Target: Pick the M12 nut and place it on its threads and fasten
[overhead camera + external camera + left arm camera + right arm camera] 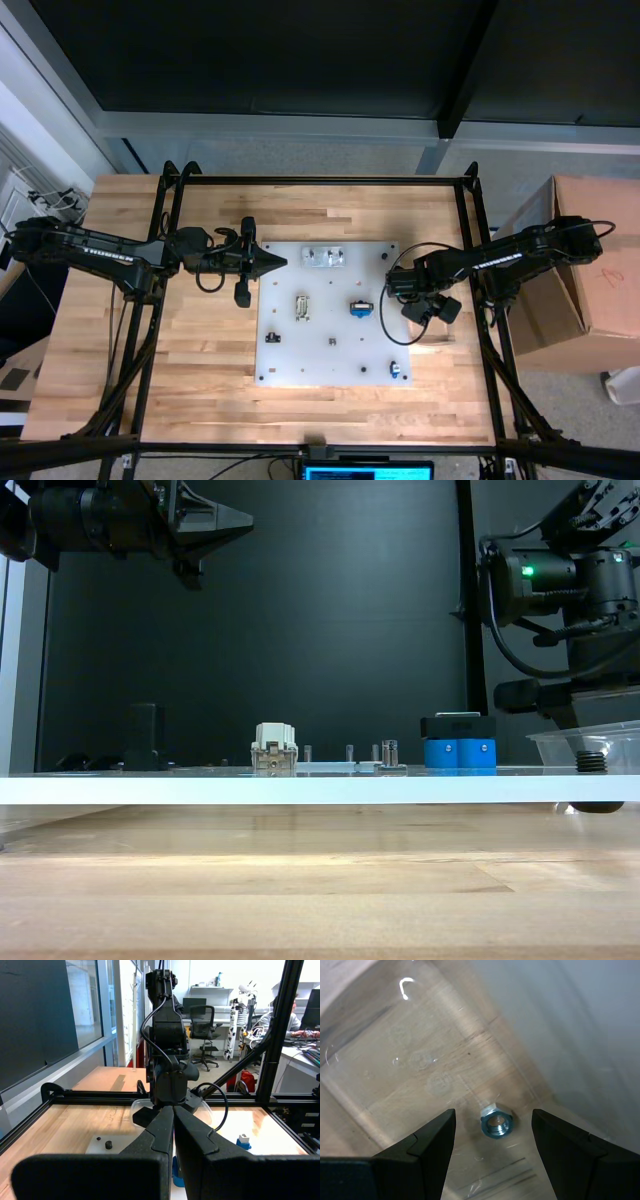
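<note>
Left gripper (272, 262): held above the far left part of the white rectangular board (300, 360), pointing inward towards the right arm. In the low view it is well above the board. The left wrist view shows its two black fingers (160, 1135) pressed together with no gap.

Right gripper (493, 1114): positioned off the board's right edge, over the clear plastic tray (580, 738), which sits on the light wooden table (180, 400). Its jaws stand wide apart and hold nothing.

Small silver hexagonal nut (496, 1121): lying free and flat on the tray floor, bore upward. It is between the right gripper's spread fingers (427, 1142) and touches neither.

Short black ribbed stud (593, 762): standing on the board near its near right edge, ribs fully exposed, with nothing on top. In the low view it stands in front of the tray.

Blue block (459, 752): seated on the board, left of the stud in the low view.
</note>
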Robot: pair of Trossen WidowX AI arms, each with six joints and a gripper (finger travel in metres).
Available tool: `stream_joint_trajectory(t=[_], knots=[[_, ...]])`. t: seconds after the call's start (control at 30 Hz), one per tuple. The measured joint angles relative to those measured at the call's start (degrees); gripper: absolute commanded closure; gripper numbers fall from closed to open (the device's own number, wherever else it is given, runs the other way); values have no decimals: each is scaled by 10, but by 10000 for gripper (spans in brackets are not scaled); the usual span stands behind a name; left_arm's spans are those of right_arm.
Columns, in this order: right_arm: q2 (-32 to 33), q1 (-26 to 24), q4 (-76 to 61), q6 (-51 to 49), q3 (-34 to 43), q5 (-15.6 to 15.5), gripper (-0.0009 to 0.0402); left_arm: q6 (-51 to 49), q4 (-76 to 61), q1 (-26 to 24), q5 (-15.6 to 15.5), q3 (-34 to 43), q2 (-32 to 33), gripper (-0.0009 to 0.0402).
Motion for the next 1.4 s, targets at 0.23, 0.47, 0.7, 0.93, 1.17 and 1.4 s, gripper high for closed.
stream_joint_trajectory(t=[0.23,0.47,0.7,0.93,1.17,1.4], knots=[[0,0,17,-2,-17,0,199,0,0,0,0,0,0,393],[0,0,19,-2,-17,0,266,0,0,0,0,0,0,393],[0,-1,23,-2,-17,0,328,0,0,0,0,0,0,393],[0,-1,23,-2,-17,0,364,0,0,0,0,0,0,393],[-21,11,-40,3,18,2,368,0,0,0,0,0,0,393],[-39,46,-118,34,91,1,369,0,0,0,0,0,0,393]])
